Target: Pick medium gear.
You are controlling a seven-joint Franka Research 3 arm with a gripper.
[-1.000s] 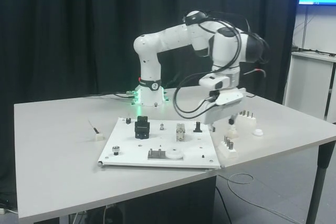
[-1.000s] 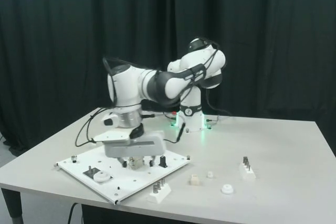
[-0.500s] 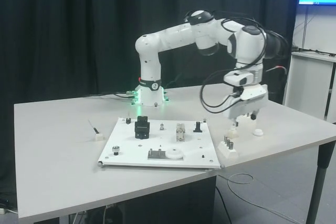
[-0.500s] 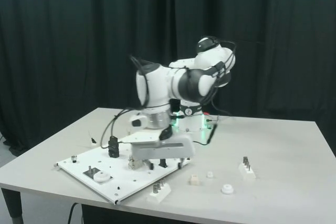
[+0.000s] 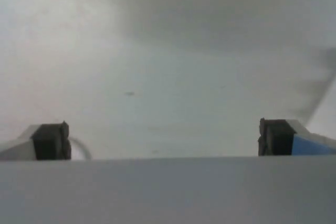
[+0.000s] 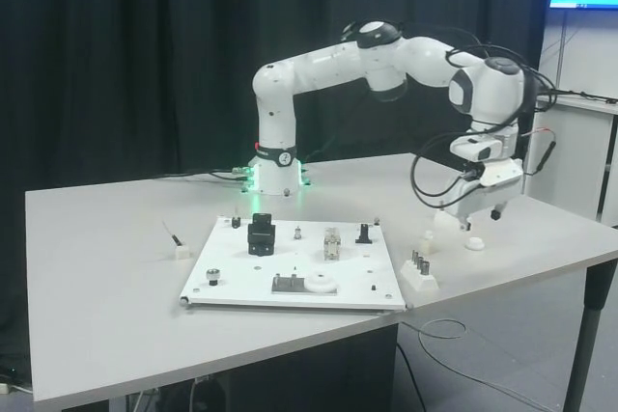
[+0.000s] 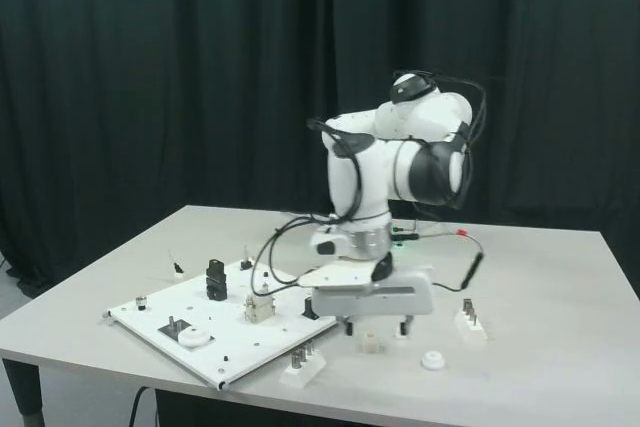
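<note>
On the wrist view I see the gripper (image 5: 163,140) with its 2 black fingertips (image 5: 50,141) spread wide apart and nothing between them, only bare grey table (image 5: 168,77); a thin white curved edge shows just beside 1 fingertip, and I cannot tell what it is. In the first room view the white arm (image 6: 386,50) reaches out past the white board (image 6: 294,262) toward the table's far side, and the gripper (image 6: 481,221) hangs low over the table, apart from it, just above the medium gear (image 6: 473,242), a white round part lying flat on the table, off the board. A small white block (image 6: 425,241) stands near the gear, and a white peg holder (image 6: 420,275) sits just beside the board's corner. Another white gear (image 6: 322,284) lies on the board. In the second room view the gripper (image 7: 377,327) is open, fingers pointing down, over the small white block (image 7: 370,343); the medium gear (image 7: 432,359) lies on the table near it, toward the front edge, not gripped. A second peg holder (image 7: 468,322) stands near.
</note>
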